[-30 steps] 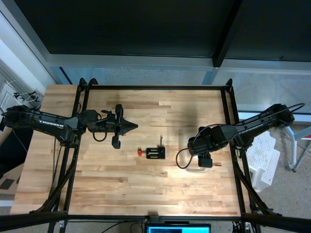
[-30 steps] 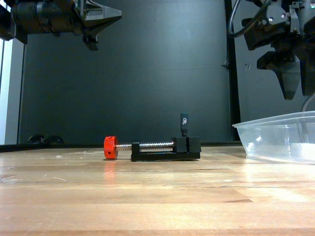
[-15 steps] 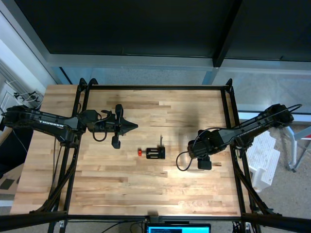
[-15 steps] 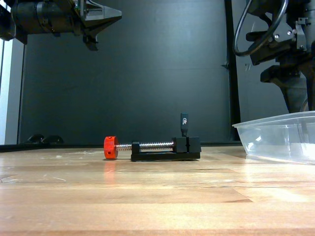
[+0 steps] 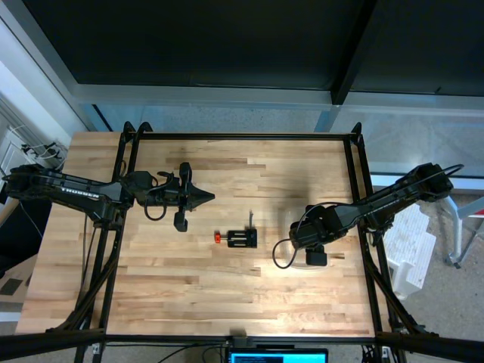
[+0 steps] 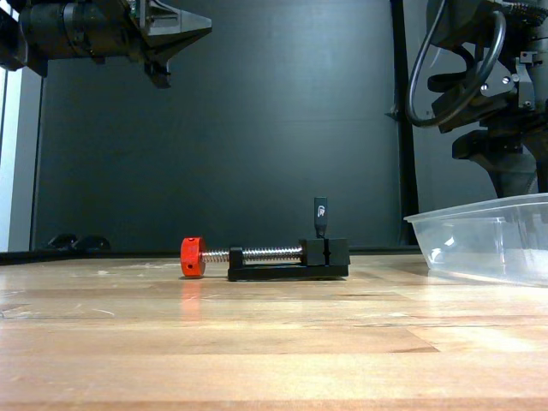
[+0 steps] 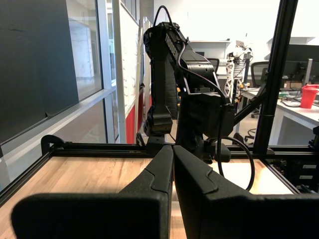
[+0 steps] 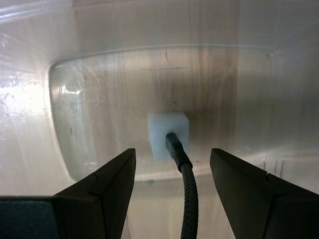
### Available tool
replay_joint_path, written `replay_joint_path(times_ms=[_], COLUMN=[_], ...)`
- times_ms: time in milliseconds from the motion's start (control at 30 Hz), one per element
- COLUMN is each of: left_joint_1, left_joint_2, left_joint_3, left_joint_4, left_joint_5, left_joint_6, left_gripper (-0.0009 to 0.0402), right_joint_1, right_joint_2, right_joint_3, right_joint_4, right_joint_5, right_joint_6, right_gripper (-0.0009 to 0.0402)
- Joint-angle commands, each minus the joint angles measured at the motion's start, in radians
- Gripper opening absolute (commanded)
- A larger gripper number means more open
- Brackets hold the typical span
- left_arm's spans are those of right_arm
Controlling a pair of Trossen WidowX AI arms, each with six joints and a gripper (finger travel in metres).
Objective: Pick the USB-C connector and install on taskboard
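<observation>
Tray [image 8: 99,74] holds USB-C connector [image 8: 173,144] ahead of wide right gripper [image 8: 172,155]; closed left gripper [image 7: 173,148] aloft

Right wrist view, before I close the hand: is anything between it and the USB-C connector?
Nothing visible: the open right hand points straight at the USB-C connector in the clear tray. The left hand hangs shut, far off at left.

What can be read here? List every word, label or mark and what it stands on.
"TROSSEN": white letters on the left arm, whose shut left claw hangs high, left of the taskboard.
Pale mark on the taskboard's upright pin: too small to read.
Embossed marks on the clear tray, below the open right claw: too faint to read.
</observation>
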Motion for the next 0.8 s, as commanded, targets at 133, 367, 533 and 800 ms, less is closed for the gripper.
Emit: replay_joint_path(times_ms=[133,367,533,800], left_joint_1=[0.000,0.000,0.000,0.000], left_joint_2=[0.000,0.000,0.000,0.000], left_joint_3=[0.000,0.000,0.000,0.000], left_joint_4=[0.001,0.000,0.000,0.000], left_joint_5=[0.000,0.000,0.000,0.000], left_joint_6=[0.000,0.000,0.000,0.000], left_gripper=[0.0000,0.0000,0.0000,0.0000], right_joint_1=[0.000,0.000,0.000,-0.002], right_joint_2=[0.000,0.000,0.000,0.000], right_joint_3=[-0.014,-0.023,-0.032,-0.034], right_joint_4=[0.021,0.027,0.036,0.045], right_joint_5=[-0.002,-0.014,-0.026,-0.018], right_joint_6=[-0.002,-0.002,-0.003,-0.003], right_gripper=[0.0193,0.0157,0.0136,0.0113])
